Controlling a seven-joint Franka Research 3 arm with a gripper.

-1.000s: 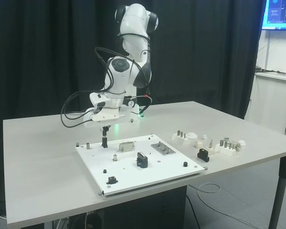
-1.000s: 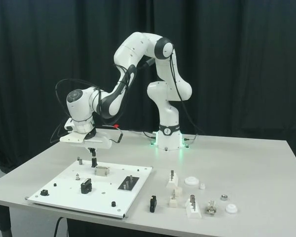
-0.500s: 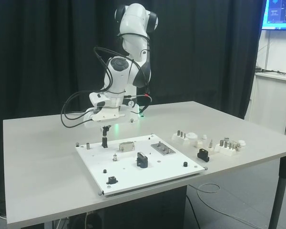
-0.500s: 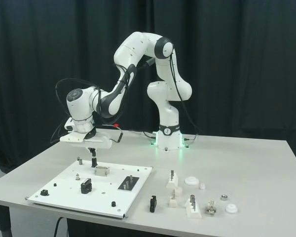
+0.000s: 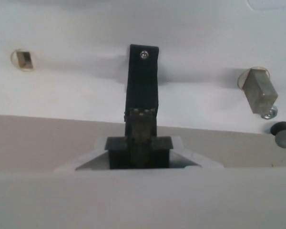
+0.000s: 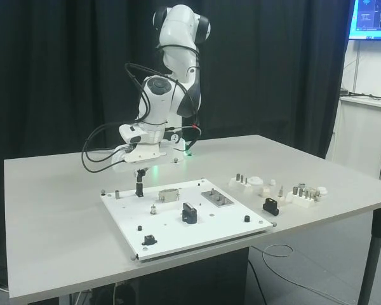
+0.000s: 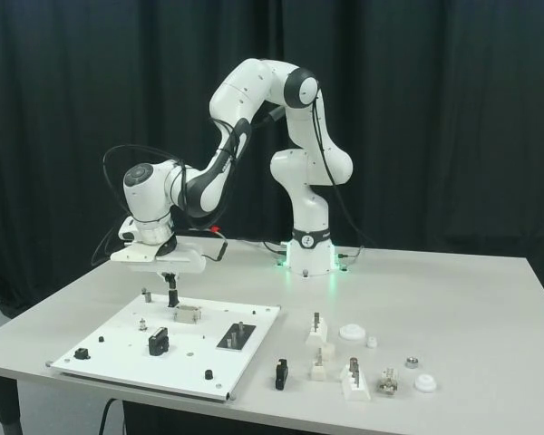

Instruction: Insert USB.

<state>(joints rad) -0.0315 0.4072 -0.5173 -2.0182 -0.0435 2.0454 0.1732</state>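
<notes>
Tool (image 5: 140, 143) clamps black USB plug (image 5: 143, 81) upright over white board (image 6: 184, 216); no legible writing

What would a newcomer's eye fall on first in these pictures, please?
Most likely the white arm, bent down from its base at the table's back so that its gripper sits right above a black upright piece at the back of the white board. Then the small parts scattered on the grey table beside the board.

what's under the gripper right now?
Directly under the gripper a black USB plug stands upright on the white board, near its rear edge. The socket it enters is covered by the plug itself, so seating depth cannot be seen.
</notes>
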